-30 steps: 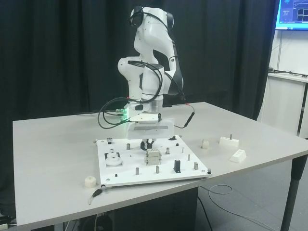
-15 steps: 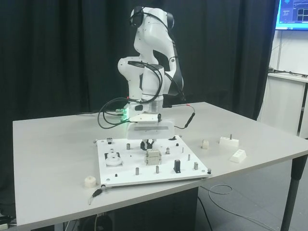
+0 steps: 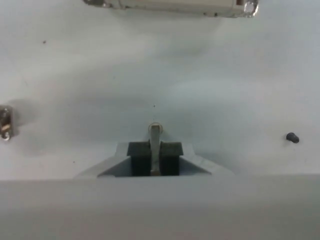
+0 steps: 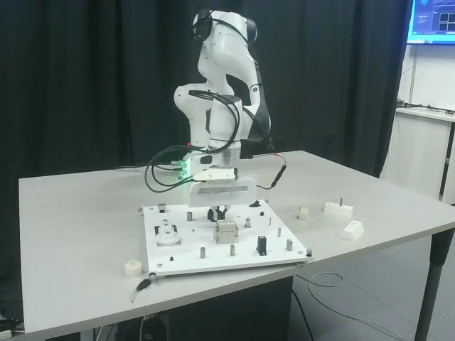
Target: Insert square peg 1.
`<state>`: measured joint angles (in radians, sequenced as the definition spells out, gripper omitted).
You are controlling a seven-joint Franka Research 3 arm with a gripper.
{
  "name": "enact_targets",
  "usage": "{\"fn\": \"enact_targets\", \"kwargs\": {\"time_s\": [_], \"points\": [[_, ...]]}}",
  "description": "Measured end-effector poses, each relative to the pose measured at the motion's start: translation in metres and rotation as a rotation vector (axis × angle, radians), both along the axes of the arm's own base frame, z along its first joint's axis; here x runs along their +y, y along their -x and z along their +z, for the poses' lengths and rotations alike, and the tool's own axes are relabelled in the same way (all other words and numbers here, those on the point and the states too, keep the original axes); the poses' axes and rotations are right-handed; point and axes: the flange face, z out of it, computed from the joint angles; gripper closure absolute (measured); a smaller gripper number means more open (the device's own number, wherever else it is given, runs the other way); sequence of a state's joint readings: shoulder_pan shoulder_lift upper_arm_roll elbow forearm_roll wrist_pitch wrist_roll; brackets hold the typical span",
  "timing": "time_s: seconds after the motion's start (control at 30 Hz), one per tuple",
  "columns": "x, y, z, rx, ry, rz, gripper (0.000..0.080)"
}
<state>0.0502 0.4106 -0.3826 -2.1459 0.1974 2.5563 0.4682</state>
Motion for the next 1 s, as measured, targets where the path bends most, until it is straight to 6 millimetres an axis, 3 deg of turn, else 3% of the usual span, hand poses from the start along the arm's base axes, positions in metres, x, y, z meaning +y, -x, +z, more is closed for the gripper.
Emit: {"fn": "enact_targets", "kwargs": {"time_s": [0.5,0.53,0.7,0.73,1.0], "points": [[-0.01,0.0,0.013,-0.028,0.001,-0.032,0.0768],[-0.01,-0.001,0.015,-0.031,0.001,-0.033,0.021],[-0.013,-0.002,0.026,-0.048,-0.001,-0.041,0.021],[-0.014,-0.002,0.028,-0.052,-0.002,-0.046,0.0055],[-0.027,-0.003,0.048,-0.079,-0.017,-0.12,0.0055]]}}
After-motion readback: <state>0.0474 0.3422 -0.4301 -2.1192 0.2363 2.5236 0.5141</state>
